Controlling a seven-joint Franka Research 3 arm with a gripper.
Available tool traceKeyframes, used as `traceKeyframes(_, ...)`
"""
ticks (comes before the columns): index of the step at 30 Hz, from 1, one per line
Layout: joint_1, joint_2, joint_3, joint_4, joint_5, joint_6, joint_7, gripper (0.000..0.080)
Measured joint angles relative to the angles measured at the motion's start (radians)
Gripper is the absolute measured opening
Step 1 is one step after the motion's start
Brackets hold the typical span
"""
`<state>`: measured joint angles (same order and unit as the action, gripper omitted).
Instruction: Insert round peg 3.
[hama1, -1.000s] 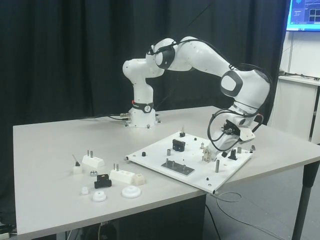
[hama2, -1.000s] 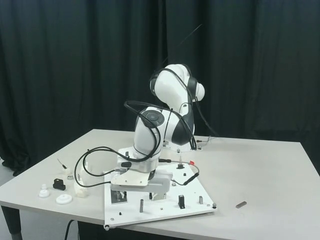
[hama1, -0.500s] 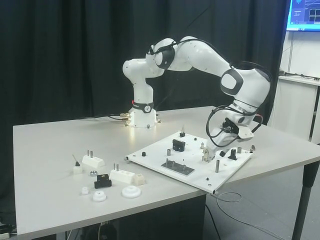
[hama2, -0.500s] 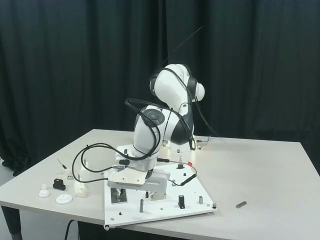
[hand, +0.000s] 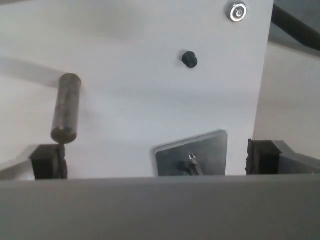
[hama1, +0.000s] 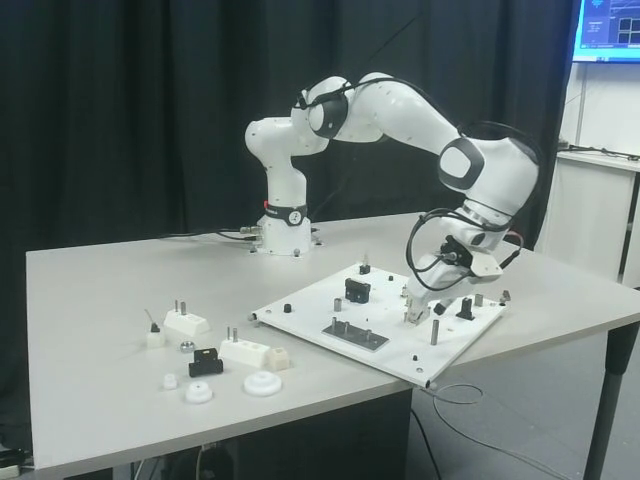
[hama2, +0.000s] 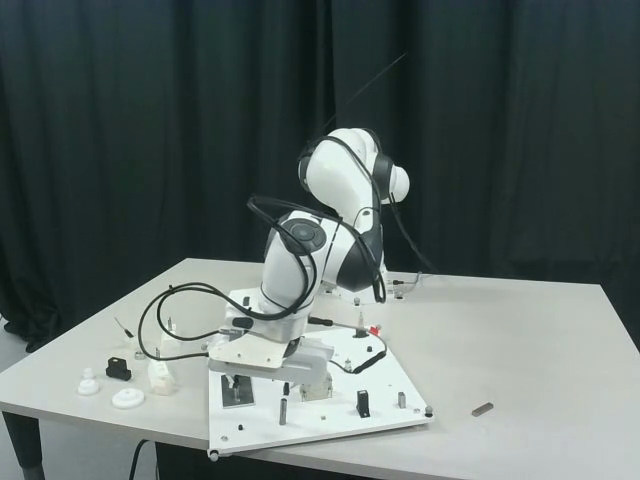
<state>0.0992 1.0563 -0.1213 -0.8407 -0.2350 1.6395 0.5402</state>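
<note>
A grey round peg stands upright in the white board, beside one finger of my gripper. The gripper is open with nothing between its fingers, and the other finger is far across. Below the gap lies a grey metal plate with small pins. In the first room view the gripper hovers low over the board's near right part, next to the upright peg. The second room view shows the hand over the board's left side, with the peg just in front.
A black knob and a screw sit on the board. Black fixtures and the metal plate stand on it. Loose white blocks and gears lie left of the board. A small grey key lies on the table.
The hand has shifted leftward over the board in both room views and lifted slightly, moving away from the upright peg. The cable loop followed it.
</note>
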Motion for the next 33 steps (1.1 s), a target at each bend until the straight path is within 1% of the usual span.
traceKeyframes(8, -0.009, 0.005, 0.013, 0.0, -0.003, 0.004, 0.002, 0.08)
traceKeyframes(13, -0.015, 0.011, 0.023, 0.0, -0.013, 0.015, 0.008, 0.08)
traceKeyframes(24, -0.017, 0.015, 0.024, 0.0, -0.032, 0.031, 0.024, 0.08)
traceKeyframes(33, -0.019, 0.018, 0.024, 0.0, -0.035, 0.039, 0.025, 0.08)
